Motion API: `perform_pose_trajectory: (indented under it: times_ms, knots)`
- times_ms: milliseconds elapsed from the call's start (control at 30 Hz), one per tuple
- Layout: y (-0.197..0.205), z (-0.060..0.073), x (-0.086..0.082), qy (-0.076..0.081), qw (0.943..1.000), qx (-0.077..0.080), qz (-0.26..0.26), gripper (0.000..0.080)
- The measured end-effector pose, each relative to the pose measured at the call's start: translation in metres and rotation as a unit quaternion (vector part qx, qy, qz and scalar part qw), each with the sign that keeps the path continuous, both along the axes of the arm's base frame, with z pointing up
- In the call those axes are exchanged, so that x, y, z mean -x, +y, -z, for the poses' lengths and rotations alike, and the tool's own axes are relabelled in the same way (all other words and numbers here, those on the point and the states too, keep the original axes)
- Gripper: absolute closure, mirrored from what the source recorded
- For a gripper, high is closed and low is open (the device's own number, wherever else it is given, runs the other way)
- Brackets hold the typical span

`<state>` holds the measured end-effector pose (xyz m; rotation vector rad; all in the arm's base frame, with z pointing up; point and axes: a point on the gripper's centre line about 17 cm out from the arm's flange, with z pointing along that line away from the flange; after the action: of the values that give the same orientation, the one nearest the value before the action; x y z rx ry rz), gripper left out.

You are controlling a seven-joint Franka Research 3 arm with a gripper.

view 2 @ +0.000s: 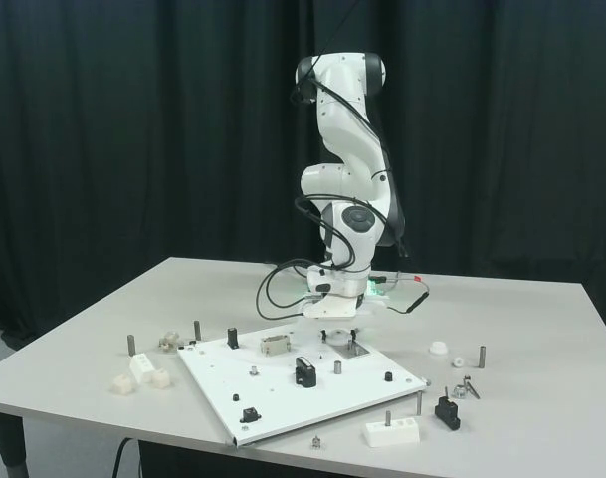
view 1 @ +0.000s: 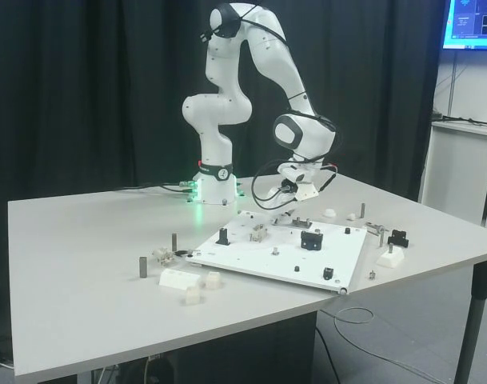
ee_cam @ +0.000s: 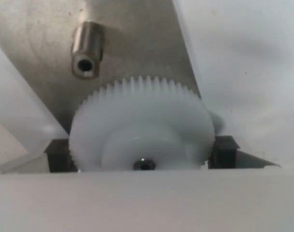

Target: Remove large gear.

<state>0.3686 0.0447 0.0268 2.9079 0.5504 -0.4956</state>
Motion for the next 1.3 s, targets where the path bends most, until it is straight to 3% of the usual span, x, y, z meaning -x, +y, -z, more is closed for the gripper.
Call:
perform_pose_trajectory:
  times_ms: [1300]
  knots:
    - [0.0002, -0.0009, 0.0001, 0.004, 0.9998, -0.005, -0.017, 0.0205]
